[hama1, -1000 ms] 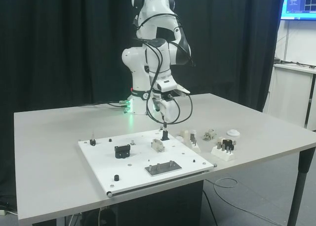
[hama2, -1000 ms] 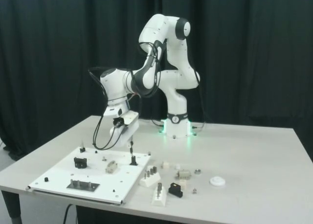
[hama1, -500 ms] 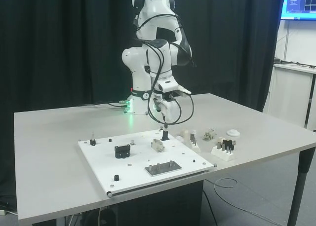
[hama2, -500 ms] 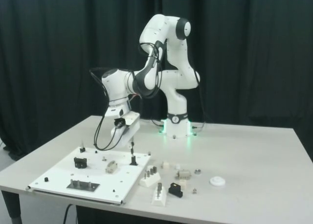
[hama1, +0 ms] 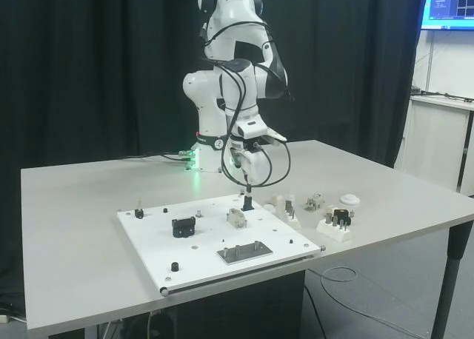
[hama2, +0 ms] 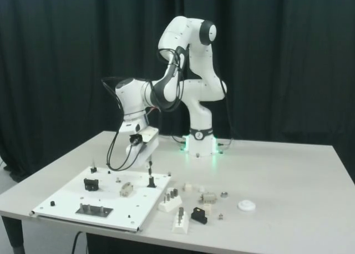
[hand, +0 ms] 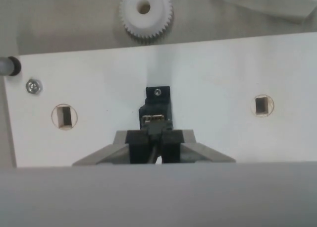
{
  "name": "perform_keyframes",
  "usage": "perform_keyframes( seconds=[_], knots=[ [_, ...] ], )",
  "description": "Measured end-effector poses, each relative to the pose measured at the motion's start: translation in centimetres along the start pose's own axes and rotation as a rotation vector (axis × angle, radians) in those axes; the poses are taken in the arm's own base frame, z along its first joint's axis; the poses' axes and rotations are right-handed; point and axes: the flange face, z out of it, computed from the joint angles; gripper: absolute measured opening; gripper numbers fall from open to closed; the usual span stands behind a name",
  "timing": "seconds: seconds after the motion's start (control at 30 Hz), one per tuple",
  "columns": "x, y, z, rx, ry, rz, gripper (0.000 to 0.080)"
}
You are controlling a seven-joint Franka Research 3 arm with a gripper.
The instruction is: Insert USB.
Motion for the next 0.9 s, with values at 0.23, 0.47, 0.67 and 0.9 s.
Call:
perform_keyframes(
  seconds=[0.23, 0.47, 0.67, 0.9],
  knots=[
    [-0.14, -0.06, 0.22, -0.002, -0.001, 0.002, 0.0047],
    [-0.21, -0.12, 0.28, -0.006, 0.001, 0.002, 0.0047],
    [-0.17, -0.23, 0.30, -0.006, 0.002, -0.004, 0.0047],
    [-0.17, -0.45, 0.34, -0.008, 0.004, -0.026, 0.0047]
  ],
)
